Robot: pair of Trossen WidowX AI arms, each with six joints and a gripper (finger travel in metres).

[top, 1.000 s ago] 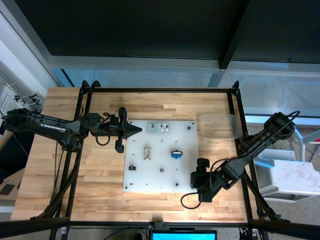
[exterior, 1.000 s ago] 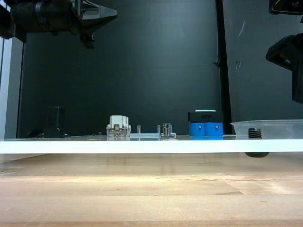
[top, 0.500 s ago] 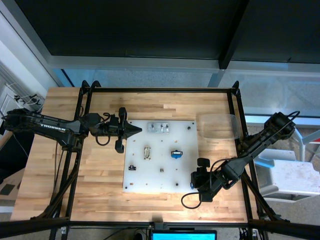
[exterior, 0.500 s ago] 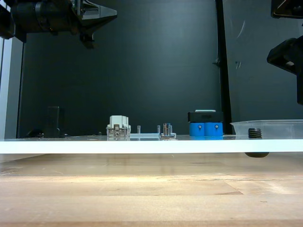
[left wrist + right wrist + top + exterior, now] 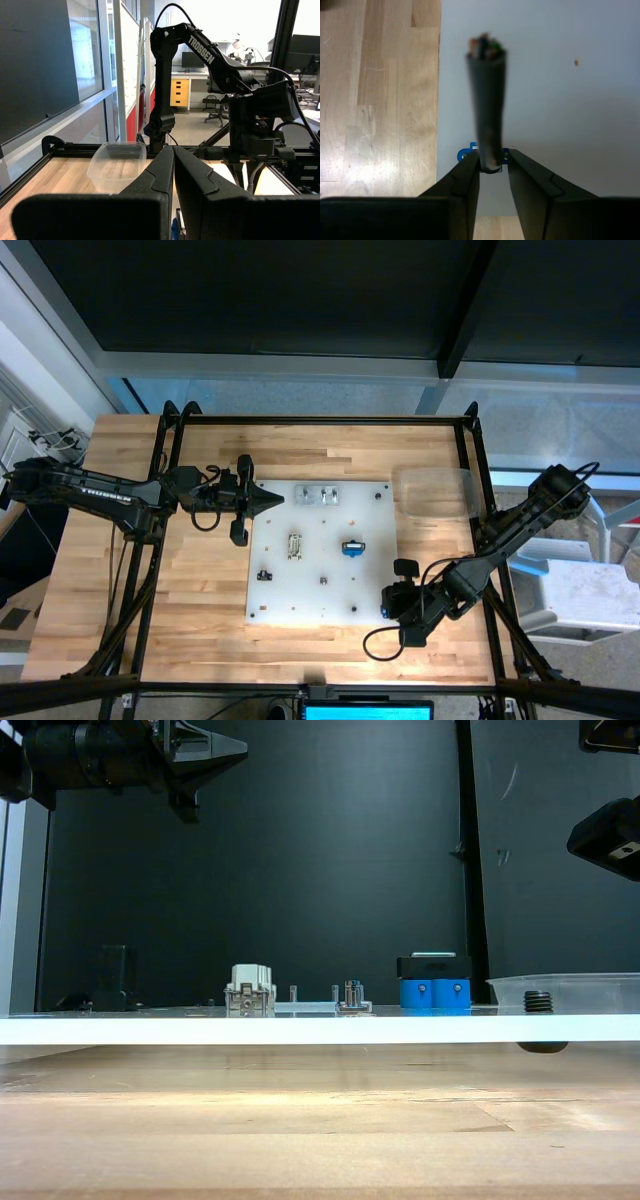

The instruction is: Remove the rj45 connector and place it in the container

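Note:
My right gripper is shut on the rj45 connector. It grips the low end of the connector's grey stub, whose cut coloured wires point away from me. A small blue socket on the white board peeks out just behind the fingertips. Seen from above, the right gripper hangs over the board's near right corner, and it sits high in the low view. The clear container stands off the board's far right corner. My left gripper is shut and empty, hovering at the board's far left edge.
On the board stand a beige-metal rectangular connector and a larger blue connector, with a small metal fitting near the far edge. A black frame rings the wooden table.
In the low view my right gripper has climbed higher. From above it has crept slightly toward the near edge. The left arm has stayed still.

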